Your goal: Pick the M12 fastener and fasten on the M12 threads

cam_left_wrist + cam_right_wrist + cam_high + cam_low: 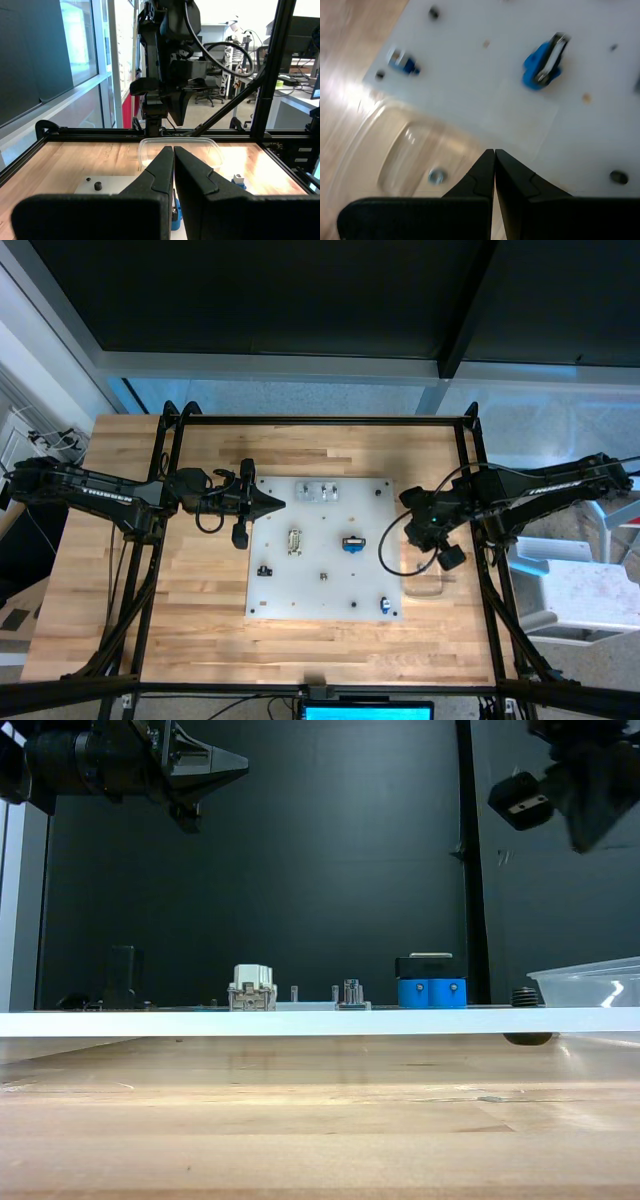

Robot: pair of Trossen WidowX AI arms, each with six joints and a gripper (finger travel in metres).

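Both arms hang high over the white board (300,580) as I line up the M12 job. The M12 nut (437,175) lies loose on the floor of the clear tray (590,985), which sits on the desk (180,620) just beside the board's near right edge, presumably so the part cannot roll away. The right gripper (494,151), clenched on nothing, hovers where tray meets board with its camera looking down on the nut. I judge it the natural arm for the pick, once it opens. The M12 stud (525,997) stands bare, ribs showing, close by the tray. The left gripper (173,149), likewise clenched and empty, points across from the board's left edge, well apart from the work, and I take it as parked.
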